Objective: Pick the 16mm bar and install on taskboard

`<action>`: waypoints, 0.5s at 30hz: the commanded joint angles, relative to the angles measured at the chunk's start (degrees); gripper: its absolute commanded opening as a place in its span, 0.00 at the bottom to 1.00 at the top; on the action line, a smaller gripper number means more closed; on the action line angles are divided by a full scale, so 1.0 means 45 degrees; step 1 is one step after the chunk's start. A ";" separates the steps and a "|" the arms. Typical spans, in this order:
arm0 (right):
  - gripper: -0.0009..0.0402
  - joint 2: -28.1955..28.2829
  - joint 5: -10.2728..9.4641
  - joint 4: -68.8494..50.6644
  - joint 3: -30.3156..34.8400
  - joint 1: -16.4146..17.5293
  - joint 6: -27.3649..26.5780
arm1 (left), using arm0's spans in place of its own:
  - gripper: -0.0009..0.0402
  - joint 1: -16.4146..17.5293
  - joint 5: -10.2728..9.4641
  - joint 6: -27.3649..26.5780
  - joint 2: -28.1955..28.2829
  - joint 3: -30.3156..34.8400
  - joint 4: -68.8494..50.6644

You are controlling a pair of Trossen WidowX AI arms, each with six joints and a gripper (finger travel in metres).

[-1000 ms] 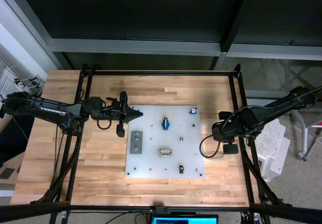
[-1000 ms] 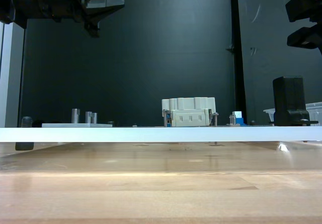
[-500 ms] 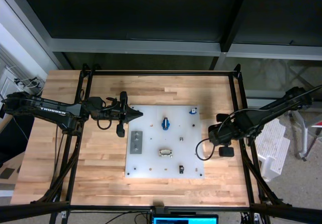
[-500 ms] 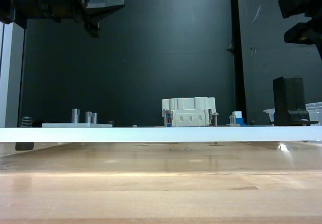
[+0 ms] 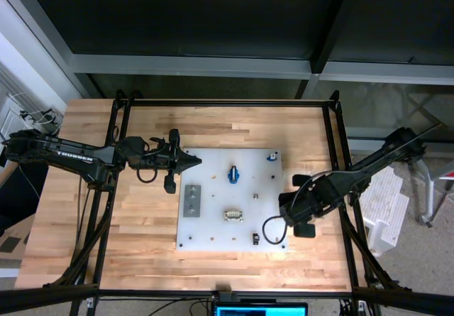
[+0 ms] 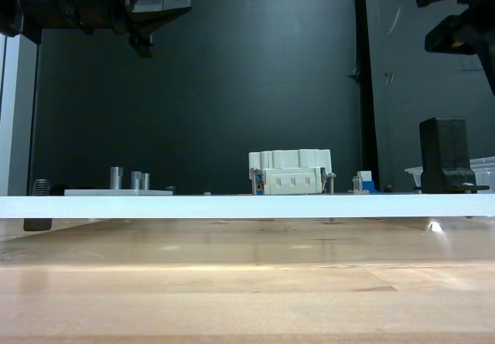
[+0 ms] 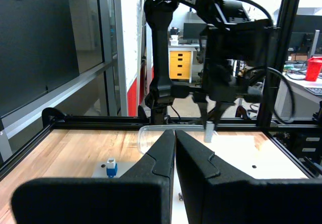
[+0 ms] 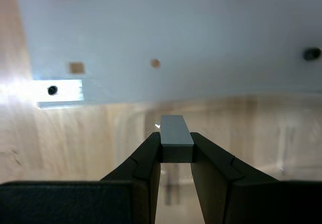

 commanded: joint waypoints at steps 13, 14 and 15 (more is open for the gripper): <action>0.05 0.2147 0.0005 0.0442 0.1321 0.1297 0.1005 | 0.02 0.0005 0.0005 0.0000 0.0005 0.0000 0.0000; 0.05 0.2239 0.0005 0.0505 0.1379 0.1331 0.1049 | 0.02 0.0000 0.0005 0.0000 0.0005 0.0000 0.0000; 0.05 0.2336 0.0005 0.0588 0.1423 0.1384 0.1151 | 0.02 0.0000 0.0005 0.0000 0.0005 0.0000 0.0000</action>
